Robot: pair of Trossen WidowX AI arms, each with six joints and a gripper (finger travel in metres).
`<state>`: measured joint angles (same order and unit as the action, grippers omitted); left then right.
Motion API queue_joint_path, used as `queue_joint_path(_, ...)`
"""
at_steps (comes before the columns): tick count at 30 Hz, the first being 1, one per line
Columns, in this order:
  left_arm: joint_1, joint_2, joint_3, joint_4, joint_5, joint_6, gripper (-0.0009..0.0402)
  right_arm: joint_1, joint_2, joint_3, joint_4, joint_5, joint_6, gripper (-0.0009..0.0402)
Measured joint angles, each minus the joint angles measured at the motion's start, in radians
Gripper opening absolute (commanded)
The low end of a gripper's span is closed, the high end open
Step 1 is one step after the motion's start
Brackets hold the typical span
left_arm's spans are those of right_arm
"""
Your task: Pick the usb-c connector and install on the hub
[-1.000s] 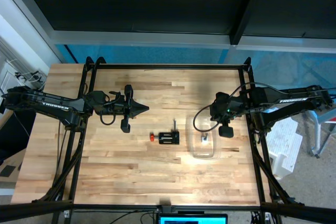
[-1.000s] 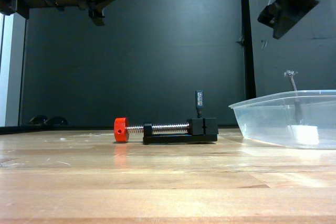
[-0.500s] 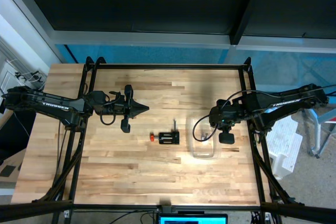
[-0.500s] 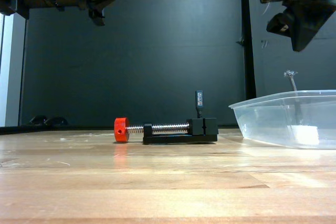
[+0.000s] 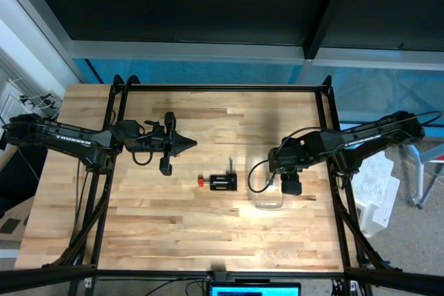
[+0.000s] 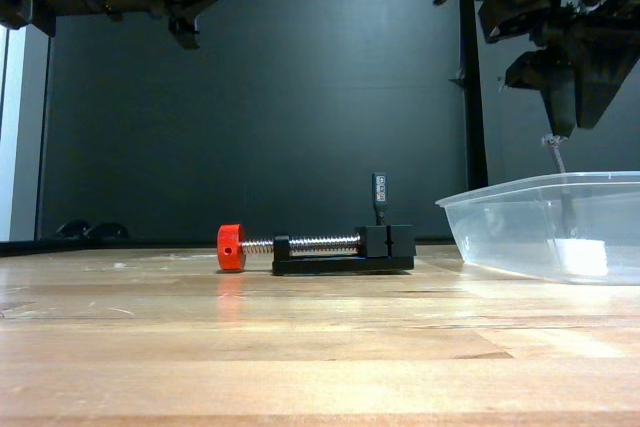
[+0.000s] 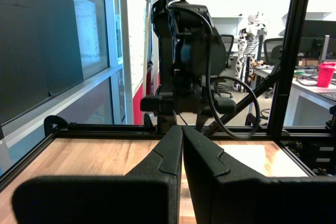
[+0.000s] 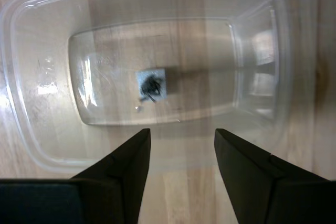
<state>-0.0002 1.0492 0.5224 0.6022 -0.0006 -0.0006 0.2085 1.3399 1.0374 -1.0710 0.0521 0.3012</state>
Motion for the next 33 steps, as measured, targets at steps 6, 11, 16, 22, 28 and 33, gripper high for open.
queue_joint_path(6,0.000,0.000,0.000,0.000,0.000,0.000,0.0000,0.023,0.056,0.000,0.053,0.008,0.013,0.0198)
queue_joint_path(11,0.000,0.000,0.000,0.000,0.000,0.000,0.0000,0.043,0.081,-0.010,0.075,0.018,0.028,0.0208)
queue_joint_path(16,0.000,0.000,0.000,0.000,0.000,0.000,0.0000,0.068,0.093,-0.047,0.114,0.037,0.053,0.0218)
queue_joint_path(22,0.000,0.000,0.000,0.000,0.000,0.000,0.0000,0.082,0.115,-0.073,0.157,0.054,0.058,0.0215)
queue_joint_path(28,0.000,0.000,0.000,0.001,0.000,0.000,0.0000,0.086,0.126,-0.093,0.209,0.056,0.051,0.0216)
queue_joint_path(33,0.000,0.000,0.000,0.001,0.000,0.000,0.0000,0.087,0.145,-0.100,0.226,0.056,0.050,0.0216)
